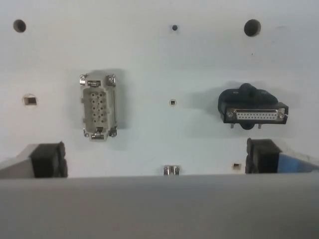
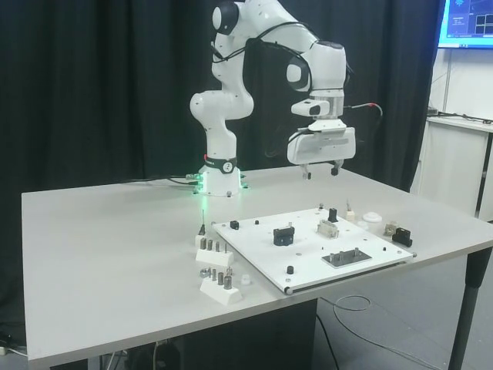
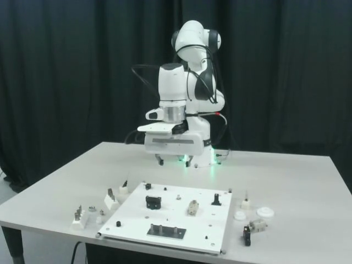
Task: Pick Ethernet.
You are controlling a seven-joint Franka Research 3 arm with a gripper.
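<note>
Wrist view: the gripper (image 1: 154,158) is seen with its black-padded fingers (image 1: 47,159) spread wide apart and nothing between them, above a smooth white board (image 1: 149,59) drilled with round holes. A grey rectangular multi-pin connector (image 1: 98,106) with metal corner screws is fixed on the board, and a black D-shaped connector (image 1: 253,108) with a metal-rimmed face lies well apart from it. A small metal-faced part (image 1: 171,170), partly hidden at the edge of the gripper body, is judged to be the Ethernet connector, though this cannot be told for certain. If so, it is expected to be light, stiff and hard-shelled, with smooth sides that may slip, so it is best pinched squarely across its two flat sides. First room view: the gripper (image 2: 320,173) is held high over the far part of the board (image 2: 254,254), which lies on the grey bench (image 2: 92,231); the grey connector (image 2: 329,227) and the black one (image 2: 284,235) stand up from it. Second room view: the gripper (image 3: 173,161) hangs open, well above the board (image 3: 132,217); the small part cannot be made out with confidence.
</note>
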